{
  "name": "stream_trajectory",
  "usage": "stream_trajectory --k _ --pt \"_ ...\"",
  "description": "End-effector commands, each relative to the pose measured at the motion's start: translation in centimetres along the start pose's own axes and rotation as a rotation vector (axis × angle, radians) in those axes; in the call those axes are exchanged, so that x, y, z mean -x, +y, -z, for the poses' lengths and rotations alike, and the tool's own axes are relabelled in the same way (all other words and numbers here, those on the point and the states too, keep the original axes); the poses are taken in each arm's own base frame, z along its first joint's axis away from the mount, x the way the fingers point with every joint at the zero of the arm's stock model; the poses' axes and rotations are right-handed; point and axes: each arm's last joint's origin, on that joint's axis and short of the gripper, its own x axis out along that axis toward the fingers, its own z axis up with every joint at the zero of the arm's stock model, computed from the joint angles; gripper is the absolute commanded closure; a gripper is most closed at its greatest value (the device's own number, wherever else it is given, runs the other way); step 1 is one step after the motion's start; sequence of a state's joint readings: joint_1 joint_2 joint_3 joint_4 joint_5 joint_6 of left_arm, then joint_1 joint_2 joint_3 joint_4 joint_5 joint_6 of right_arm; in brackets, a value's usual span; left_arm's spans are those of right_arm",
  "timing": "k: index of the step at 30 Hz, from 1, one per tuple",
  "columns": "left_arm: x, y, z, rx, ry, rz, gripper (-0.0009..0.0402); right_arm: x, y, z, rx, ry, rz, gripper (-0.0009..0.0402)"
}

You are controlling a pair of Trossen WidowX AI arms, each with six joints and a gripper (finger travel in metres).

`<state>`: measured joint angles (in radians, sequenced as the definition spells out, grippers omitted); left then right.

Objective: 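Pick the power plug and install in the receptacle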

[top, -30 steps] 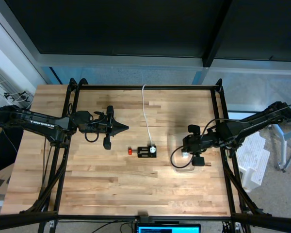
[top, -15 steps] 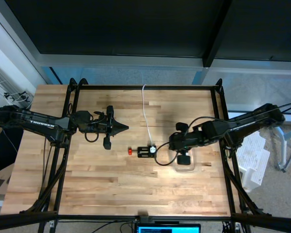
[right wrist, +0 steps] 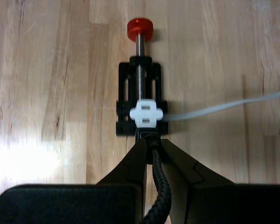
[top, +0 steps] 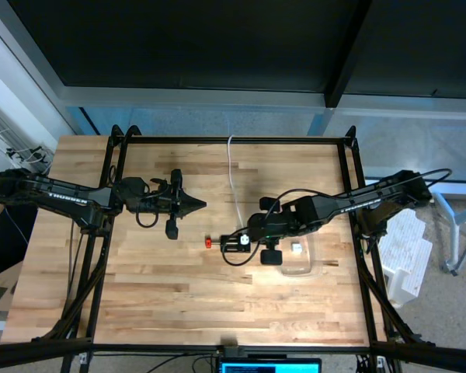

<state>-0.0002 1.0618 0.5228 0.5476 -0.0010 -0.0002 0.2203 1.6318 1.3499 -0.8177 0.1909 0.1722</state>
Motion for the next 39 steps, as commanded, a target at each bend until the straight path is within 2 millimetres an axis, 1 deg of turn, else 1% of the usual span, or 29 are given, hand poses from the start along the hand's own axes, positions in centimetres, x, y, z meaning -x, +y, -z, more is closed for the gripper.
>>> stream_trajectory --k 1,7,16,24,39 --pt "0.0 0.0 0.0 0.0 0.0 0.0 0.0393 -0.3 0.0 -0.6 0.0 -0.001 0.002 0.0393" --pt "0.0 0.0 0.0 0.0 0.0 0.0 0.0393 -0.9 0.1 -1.4 0.009 0.005 0.005 0.0393" --pt "0.0 0.0 0.0 0.0 0.0 0.0 0.0393 -1.8 0.2 -1.5 0.018 0.028 0.008 0.0393" --pt "0.0 0.0 0.0 0.0 0.0 0.0 0.0393 -2.5 0.4 -2.0 0.024 0.038 0.006 0.0393" --pt "0.0 0.0 0.0 0.0 0.0 0.0 0.0393 -2.8 0.3 -1.9 0.042 0.042 0.014 0.0393"
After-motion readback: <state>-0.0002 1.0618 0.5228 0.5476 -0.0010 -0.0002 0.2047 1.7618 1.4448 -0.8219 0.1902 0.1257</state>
